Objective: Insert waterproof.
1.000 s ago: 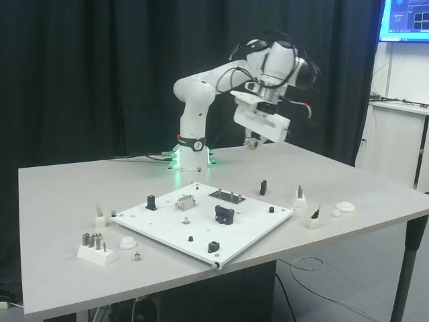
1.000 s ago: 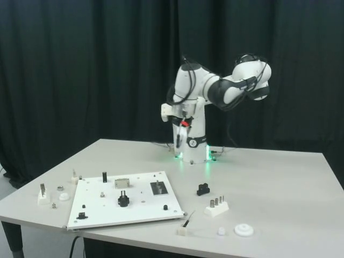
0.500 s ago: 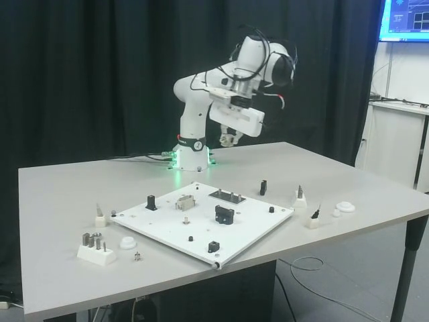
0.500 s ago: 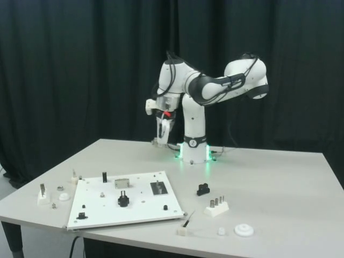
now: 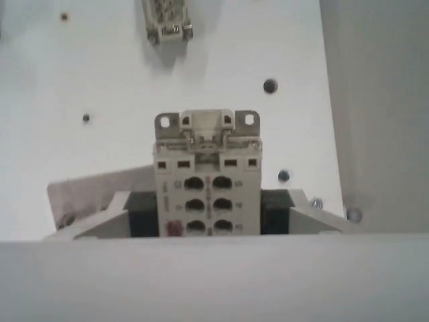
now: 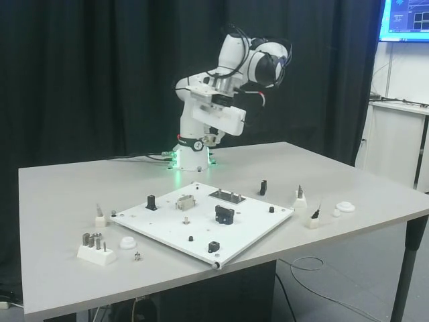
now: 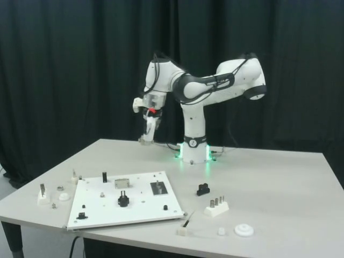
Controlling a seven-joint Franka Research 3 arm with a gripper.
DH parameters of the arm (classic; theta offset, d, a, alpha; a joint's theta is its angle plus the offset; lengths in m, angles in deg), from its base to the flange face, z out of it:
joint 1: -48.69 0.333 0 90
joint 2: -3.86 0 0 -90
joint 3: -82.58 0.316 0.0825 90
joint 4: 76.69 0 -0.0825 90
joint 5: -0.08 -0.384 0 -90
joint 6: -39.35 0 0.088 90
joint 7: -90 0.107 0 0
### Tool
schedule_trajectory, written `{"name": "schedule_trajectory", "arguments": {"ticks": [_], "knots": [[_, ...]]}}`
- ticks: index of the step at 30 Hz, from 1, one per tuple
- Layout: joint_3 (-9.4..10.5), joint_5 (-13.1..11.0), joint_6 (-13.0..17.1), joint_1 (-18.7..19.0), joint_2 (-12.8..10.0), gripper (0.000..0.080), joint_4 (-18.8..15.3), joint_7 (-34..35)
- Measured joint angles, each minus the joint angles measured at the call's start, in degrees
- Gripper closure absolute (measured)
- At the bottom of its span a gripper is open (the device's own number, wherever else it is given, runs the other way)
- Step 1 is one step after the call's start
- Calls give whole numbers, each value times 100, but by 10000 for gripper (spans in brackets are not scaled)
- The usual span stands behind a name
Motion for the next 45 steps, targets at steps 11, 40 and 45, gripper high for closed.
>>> {"name": "schedule_trajectory", "arguments": {"ticks": [11,40,45], "knots": [[93,-374,95,-600,0,491,2,-679],[1037,-1464,237,-2016,-94,491,315,-1783],[1215,-1653,237,-2218,-177,491,425,-1889]]}}
